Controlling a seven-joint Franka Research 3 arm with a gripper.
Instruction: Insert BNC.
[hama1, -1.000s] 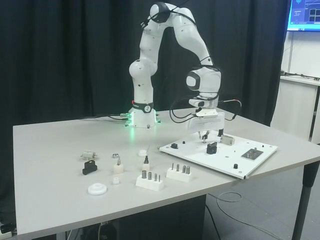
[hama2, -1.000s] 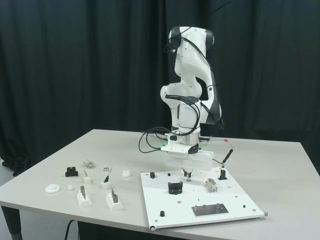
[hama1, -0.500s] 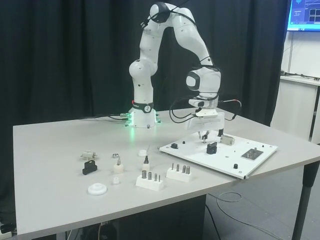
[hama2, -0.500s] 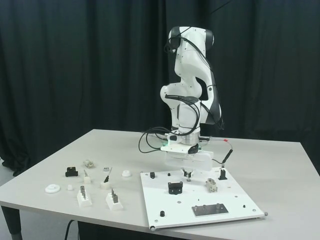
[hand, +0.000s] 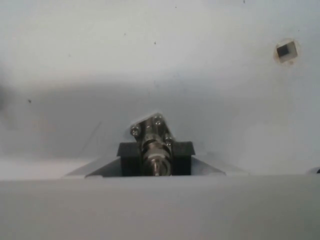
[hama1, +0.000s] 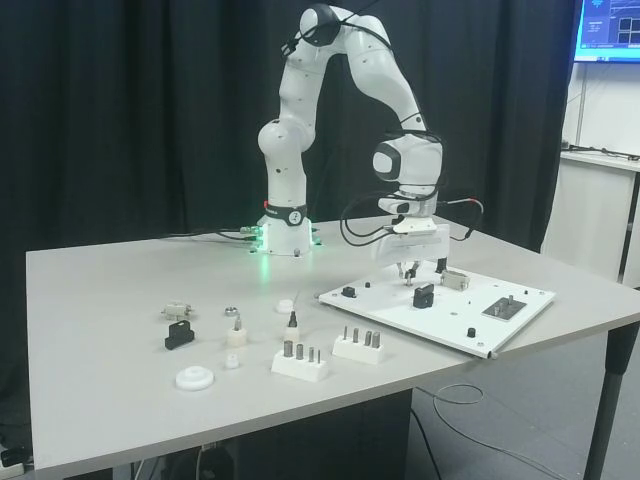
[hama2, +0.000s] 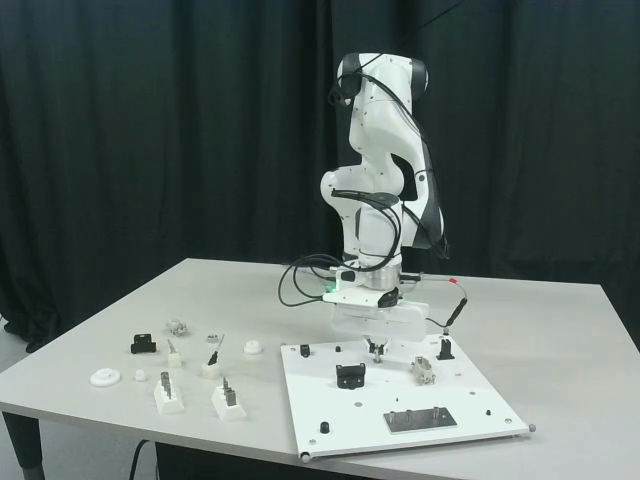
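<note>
Metal BNC connector (hand: 155, 148): clamped between black fingers, upright over white board (hama1: 520, 318).
Gripper (hama2: 378, 346): closed on connector, low over board's rear half.
Change: barely any since a second ago; arm holds same pose, perhaps slightly raised.
Meaning: probably seating or just seated; release not begun.

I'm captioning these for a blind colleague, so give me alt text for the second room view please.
A white robot arm reaches down with its gripper just above a white board on a grey table, holding a small metal connector over it. Small parts on white stands lie on the table beside the board, before a black curtain.
</note>
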